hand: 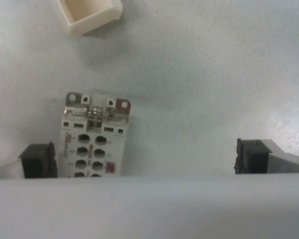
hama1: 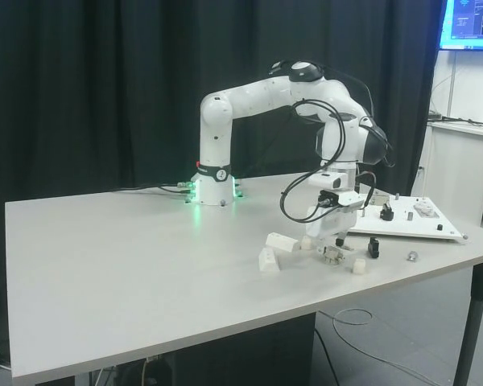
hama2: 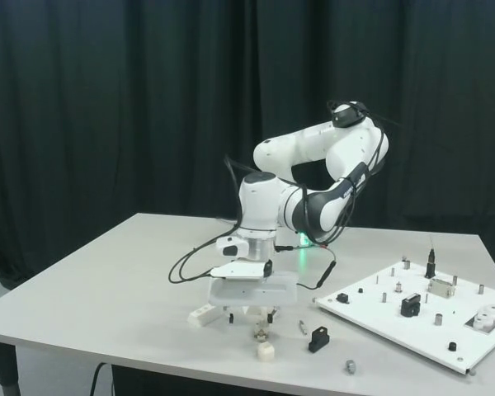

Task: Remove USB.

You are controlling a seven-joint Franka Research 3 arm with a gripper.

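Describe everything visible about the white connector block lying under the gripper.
The white connector block lies flat on the grey table, seen from above in the wrist view. Its body looks like white plastic, with two columns of round holes; its far end carries a metal-looking plate with small holes and clips. Its near end is hidden behind the wrist housing. It sits close to one of the black fingertips of the gripper, which is spread wide; contact cannot be told.

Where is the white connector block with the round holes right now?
The connector block lies on the grey table, under the gripper, between its open black fingertips.
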